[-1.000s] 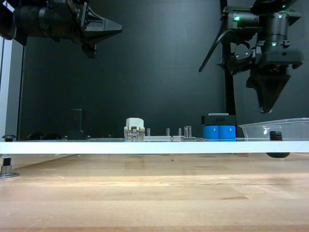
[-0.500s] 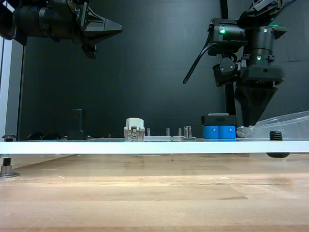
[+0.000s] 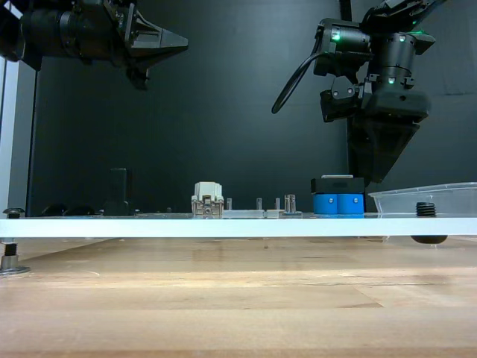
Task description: Unfasten the M12 nut and place it in the container
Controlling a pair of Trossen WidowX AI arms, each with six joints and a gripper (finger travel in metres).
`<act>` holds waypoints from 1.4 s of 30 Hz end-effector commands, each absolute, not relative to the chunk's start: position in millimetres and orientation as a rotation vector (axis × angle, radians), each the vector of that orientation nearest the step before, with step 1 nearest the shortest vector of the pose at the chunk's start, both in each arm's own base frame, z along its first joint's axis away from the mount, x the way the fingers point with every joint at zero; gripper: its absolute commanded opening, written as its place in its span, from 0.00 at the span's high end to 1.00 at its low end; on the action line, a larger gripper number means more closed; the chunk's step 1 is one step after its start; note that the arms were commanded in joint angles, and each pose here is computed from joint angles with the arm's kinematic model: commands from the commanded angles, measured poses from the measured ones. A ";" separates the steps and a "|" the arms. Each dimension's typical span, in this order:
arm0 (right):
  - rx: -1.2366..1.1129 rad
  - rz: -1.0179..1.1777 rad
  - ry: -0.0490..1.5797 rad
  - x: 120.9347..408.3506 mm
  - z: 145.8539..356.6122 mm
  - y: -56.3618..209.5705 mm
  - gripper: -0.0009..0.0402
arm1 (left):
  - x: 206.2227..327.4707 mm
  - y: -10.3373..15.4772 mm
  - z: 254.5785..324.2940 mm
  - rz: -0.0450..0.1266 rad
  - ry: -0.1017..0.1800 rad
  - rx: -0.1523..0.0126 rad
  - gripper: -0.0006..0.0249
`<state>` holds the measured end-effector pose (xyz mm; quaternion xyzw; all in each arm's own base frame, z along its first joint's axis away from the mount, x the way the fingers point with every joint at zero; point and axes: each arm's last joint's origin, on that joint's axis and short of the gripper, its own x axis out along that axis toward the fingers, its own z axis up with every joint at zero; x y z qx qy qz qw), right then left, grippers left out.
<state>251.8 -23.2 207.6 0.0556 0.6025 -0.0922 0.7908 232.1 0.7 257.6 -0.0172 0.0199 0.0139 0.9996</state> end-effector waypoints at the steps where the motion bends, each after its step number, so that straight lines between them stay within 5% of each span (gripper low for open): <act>1: 0.084 -0.163 1.303 253.0 208.3 -23.1 0.13 | 232.1 0.7 257.6 0.027 0.040 -0.034 0.98; 14: -0.415 0.301 1.369 291.1 203.2 -26.0 0.25 | 232.1 0.7 257.6 0.027 0.040 -0.034 0.98; 21: -0.322 0.229 1.435 319.8 184.7 -28.7 0.30 | 232.1 0.7 257.6 0.027 0.040 -0.034 0.98; 30: -0.260 0.225 1.476 320.6 163.9 -27.2 0.39 | 232.1 0.7 257.7 0.027 0.039 -0.034 0.98; 42: -0.263 0.229 1.459 317.7 171.5 -26.5 0.87 | 232.1 0.7 257.6 0.027 0.040 -0.034 0.98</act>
